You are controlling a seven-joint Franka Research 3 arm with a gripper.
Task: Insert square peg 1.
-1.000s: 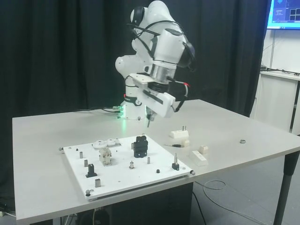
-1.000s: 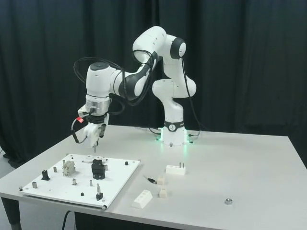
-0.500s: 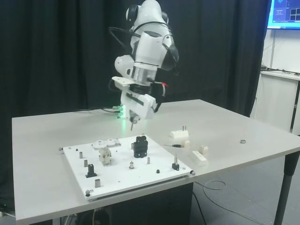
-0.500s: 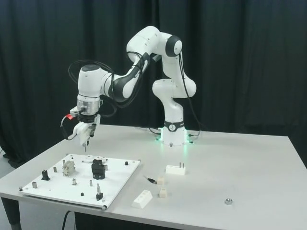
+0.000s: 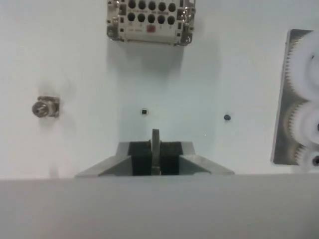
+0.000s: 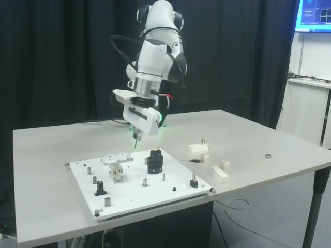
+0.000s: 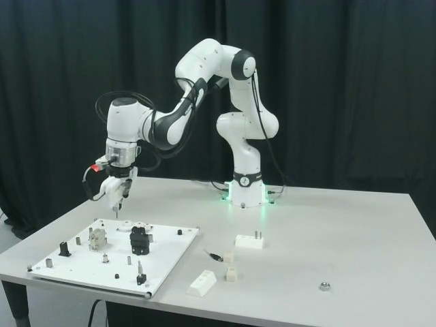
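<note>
Black curtains behind the grey desk (image 6: 51, 150); your hand (image 5: 155, 172) is clamped on the slim grey square peg (image 5: 155, 144), so centre it above the small square hole (image 5: 144, 111) in the white board (image 5: 79, 59), upright, before descending.

I see two room cameras far back, facing the arm (image 6: 155, 57) and table (image 7: 354, 231) from different sides; my wrist camera looks straight down, close over the board (image 5: 89, 64)

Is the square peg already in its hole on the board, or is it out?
Out. The claw holds the square peg between its fingers above the white board, and the small square hole shows dark and unfilled.
</note>
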